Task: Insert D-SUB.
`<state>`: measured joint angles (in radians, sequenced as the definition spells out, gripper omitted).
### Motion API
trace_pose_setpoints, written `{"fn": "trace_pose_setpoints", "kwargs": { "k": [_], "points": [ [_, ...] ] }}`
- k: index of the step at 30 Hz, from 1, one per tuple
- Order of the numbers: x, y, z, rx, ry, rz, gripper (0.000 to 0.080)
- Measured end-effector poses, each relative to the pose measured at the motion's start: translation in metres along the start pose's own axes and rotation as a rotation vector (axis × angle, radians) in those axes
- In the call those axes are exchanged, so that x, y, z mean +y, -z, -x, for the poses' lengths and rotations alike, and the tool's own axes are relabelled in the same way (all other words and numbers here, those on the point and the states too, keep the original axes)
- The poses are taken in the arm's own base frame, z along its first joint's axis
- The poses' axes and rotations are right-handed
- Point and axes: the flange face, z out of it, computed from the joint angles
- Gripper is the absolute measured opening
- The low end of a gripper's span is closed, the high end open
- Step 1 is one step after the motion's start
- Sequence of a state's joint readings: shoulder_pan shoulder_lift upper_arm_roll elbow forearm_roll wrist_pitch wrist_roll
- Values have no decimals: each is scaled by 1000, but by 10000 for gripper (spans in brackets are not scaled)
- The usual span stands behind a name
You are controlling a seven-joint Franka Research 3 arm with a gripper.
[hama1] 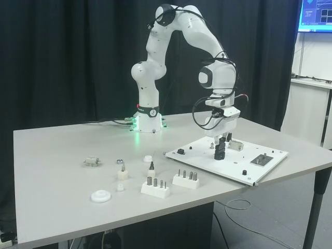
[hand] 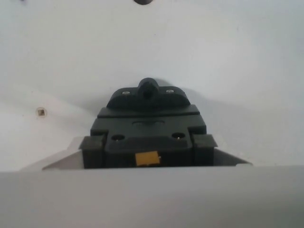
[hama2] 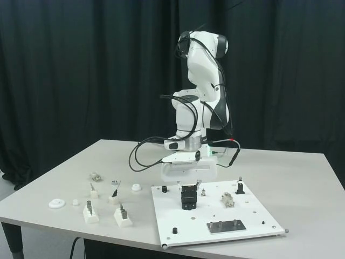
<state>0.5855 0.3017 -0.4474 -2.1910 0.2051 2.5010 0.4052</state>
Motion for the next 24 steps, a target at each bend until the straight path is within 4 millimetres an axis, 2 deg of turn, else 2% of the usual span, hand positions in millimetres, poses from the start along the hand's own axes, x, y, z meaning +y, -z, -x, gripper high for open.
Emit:
{"fn": "trace_pose_setpoints", "kwargs": {
  "k": [10, 11, 16, 17, 22, 24],
  "points": [
    [-1, -1, 1, -2, -2, 1, 383],
    [-1, -1, 1, -2, -2, 1, 637],
    [-1, 2, -2, 5, -4, -4, 637],
    [-2, 4, -3, 7, -4, -5, 767],
    [-2, 11, -7, 4, -8, -8, 767],
    [-1, 14, -9, 0, -10, -8, 792]
  ]
}}
